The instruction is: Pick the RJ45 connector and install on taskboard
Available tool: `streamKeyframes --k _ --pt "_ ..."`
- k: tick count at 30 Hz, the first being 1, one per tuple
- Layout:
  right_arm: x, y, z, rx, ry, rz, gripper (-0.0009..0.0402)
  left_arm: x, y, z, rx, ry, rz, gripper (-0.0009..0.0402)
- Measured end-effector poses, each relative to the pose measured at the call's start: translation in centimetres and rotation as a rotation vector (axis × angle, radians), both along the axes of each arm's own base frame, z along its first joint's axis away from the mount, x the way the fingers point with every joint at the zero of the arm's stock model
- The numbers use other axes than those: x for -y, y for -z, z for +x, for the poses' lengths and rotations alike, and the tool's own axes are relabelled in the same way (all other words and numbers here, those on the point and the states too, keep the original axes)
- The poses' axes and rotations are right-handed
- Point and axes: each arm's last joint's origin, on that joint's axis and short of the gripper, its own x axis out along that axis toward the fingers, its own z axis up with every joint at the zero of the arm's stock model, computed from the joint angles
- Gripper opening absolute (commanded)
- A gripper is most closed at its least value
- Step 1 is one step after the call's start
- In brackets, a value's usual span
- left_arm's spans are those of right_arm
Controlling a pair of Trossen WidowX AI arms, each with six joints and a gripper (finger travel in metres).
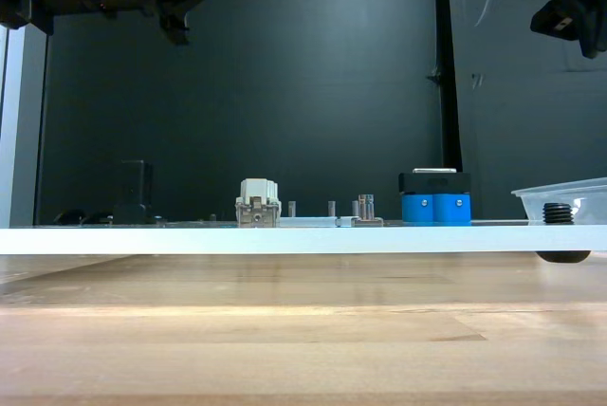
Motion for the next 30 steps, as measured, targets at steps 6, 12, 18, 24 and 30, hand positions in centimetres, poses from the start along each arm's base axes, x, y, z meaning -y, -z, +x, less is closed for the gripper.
streamKeyframes --k 6,12,18,24,30 --pt "-0.6 0.5 0.3 -0.034 -0.004 -0.005 0.0142 0.0 0.0 0.0 0.0 0.0 0.0 0.0" --pt "-1.8 2.5 0.6 -0.099 -0.018 -0.043 0.0185 0.0 0.0 0.0 0.0 0.0 0.0 0.0" --pt "-2.4 4.0 1.2 -0.086 0.016 -0.035 0.0216 0.0 0.0 0.0 0.0 0.0 0.0 0.0" --pt "-2.9 6.0 1.4 -0.096 0.02 -0.031 0.0229 0.0 0.0 0.0 0.0 0.0 0.0 0.0" --pt "-3.5 7.8 1.7 -0.118 0.007 -0.034 0.0225 0.0 0.0 0.0 -0.001 0.0 0.0 0.0"
